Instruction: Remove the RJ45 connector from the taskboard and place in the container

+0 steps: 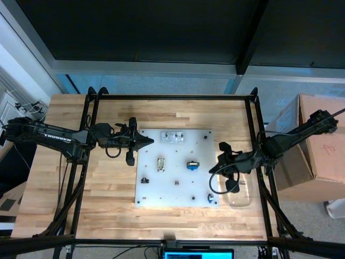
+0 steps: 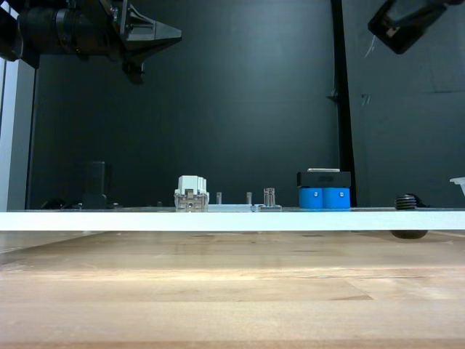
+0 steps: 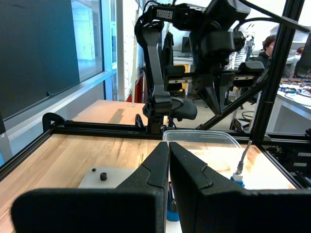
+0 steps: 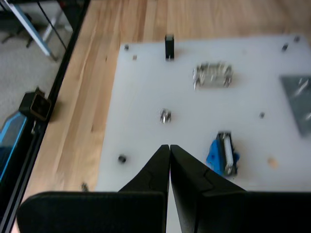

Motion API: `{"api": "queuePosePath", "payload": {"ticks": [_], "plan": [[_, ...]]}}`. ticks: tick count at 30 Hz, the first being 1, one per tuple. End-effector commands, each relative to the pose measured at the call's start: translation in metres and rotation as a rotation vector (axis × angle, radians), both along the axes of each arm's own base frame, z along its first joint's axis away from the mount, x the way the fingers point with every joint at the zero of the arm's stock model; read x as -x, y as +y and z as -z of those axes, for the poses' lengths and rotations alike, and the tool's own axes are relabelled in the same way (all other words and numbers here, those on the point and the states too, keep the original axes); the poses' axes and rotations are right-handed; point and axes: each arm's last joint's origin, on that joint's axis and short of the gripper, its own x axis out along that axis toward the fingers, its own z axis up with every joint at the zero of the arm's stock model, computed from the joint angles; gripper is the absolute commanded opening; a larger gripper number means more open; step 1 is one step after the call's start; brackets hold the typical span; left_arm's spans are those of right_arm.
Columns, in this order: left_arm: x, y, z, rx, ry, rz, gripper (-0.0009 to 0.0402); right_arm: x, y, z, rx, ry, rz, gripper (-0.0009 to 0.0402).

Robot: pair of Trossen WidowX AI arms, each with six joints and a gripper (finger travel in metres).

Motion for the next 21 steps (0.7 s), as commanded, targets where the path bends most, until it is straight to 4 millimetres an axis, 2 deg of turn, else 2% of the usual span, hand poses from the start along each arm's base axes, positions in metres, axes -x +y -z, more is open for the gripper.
{"api": "queuePosePath", "payload": {"ticks": [1,15,21], "plan": [[0.0,0.0,0.0,0.0,-0.001,0.0,0.0,-0.001,0.01,0.002,0.006,0.068,-0.007,0.0],[0.0,0.0,0.0,0.0,-0.001,0.0,0.0,-0.016,0.04,0.007,0.047,0.362,0.065,0.0],[0.0,0.0,0.0,0.0,-0.001,0.0,0.0,-0.023,0.05,0.018,0.034,0.452,0.053,0.0]]}}
